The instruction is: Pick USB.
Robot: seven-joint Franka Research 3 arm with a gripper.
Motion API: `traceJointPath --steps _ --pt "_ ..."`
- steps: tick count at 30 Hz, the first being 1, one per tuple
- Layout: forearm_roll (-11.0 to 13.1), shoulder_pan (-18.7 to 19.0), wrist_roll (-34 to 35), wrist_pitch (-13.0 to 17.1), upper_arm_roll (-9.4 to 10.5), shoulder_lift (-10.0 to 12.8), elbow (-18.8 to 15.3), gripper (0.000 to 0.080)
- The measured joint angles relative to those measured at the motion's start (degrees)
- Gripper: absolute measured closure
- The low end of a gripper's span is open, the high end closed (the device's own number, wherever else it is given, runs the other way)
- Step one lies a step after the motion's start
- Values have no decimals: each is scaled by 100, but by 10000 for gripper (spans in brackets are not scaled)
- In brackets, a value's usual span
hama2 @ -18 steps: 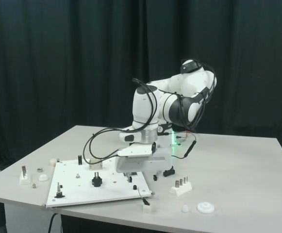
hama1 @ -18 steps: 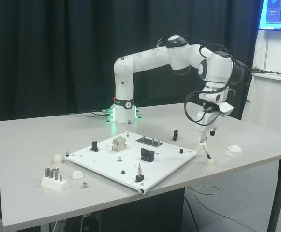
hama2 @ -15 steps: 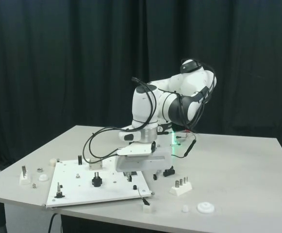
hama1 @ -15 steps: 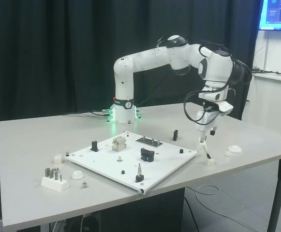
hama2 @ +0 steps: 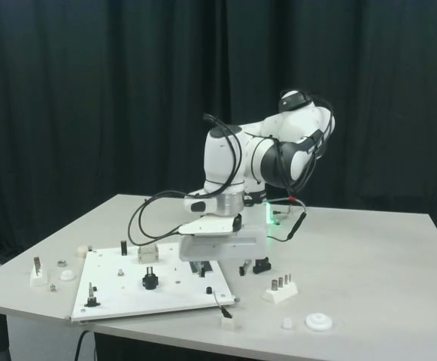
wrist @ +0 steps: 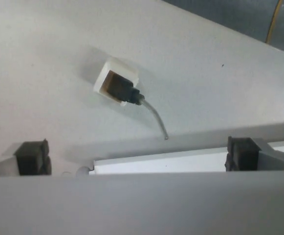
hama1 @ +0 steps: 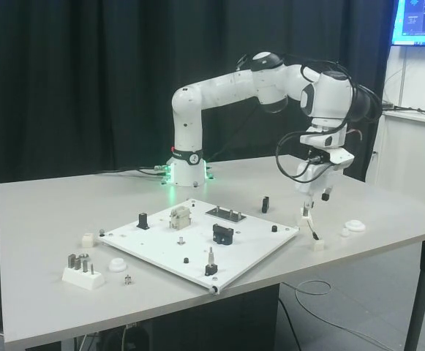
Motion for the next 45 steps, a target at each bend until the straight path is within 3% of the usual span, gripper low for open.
traceJointPath --steps 8,12,25,37,45 --pt "9 -6 175 -24 -32 -1 50 3" --pt "35 -6 580 -24 -44 -8 52 3" --pt "218 -5 3503 9 -157 -17 94 3" --pt "223 27 6462 245 -149 7 136 3" --pt "220 85 7684 524 -85 86 138 3"
